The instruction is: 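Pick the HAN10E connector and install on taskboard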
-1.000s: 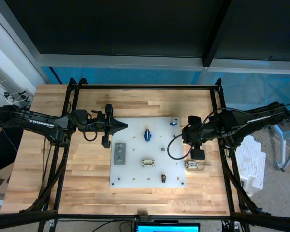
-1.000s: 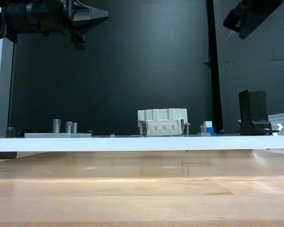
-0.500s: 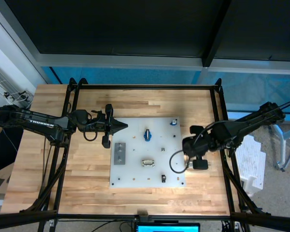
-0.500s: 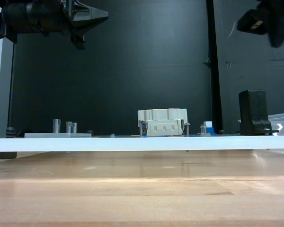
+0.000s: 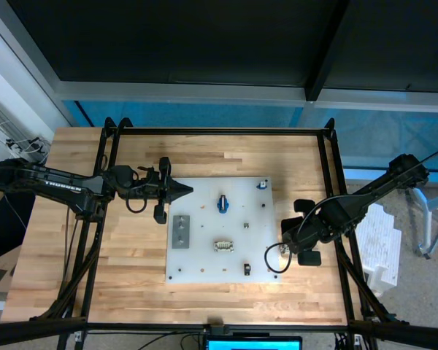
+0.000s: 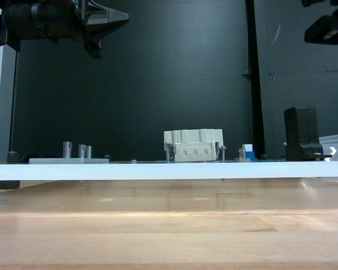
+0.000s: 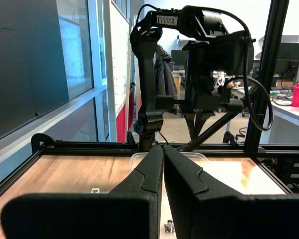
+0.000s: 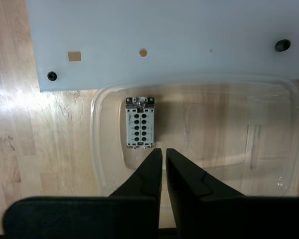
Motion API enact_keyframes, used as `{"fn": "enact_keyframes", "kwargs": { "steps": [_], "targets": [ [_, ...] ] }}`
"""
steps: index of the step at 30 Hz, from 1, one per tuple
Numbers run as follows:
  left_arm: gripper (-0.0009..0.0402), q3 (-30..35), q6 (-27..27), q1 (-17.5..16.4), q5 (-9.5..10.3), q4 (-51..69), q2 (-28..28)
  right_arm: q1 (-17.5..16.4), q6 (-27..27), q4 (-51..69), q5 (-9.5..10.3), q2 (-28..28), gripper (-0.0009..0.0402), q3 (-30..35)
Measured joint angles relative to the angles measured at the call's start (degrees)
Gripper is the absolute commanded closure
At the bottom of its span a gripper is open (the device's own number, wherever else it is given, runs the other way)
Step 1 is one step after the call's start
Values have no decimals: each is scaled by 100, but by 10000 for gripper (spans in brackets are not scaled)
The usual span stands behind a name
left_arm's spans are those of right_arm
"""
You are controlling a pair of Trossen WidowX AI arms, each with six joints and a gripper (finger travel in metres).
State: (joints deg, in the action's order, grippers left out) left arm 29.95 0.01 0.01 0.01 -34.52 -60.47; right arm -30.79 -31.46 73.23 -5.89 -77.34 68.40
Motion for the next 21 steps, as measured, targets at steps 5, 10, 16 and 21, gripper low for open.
{"fn": "enact_keyframes", "kwargs": {
  "steps": [5,10,16,21],
  "targets": [
    [392,-2,-2,0,2,0,0,-101,-13,-284,-9,9,252,-254],
    [392,0,-2,0,0,2,0,-153,-13,-518,-11,11,172,-490],
    [392,0,-2,0,0,2,0,-179,24,-798,-11,13,117,-715],
    [392,0,-2,0,0,2,0,-188,24,-916,-48,11,114,-876]
  ]
}}
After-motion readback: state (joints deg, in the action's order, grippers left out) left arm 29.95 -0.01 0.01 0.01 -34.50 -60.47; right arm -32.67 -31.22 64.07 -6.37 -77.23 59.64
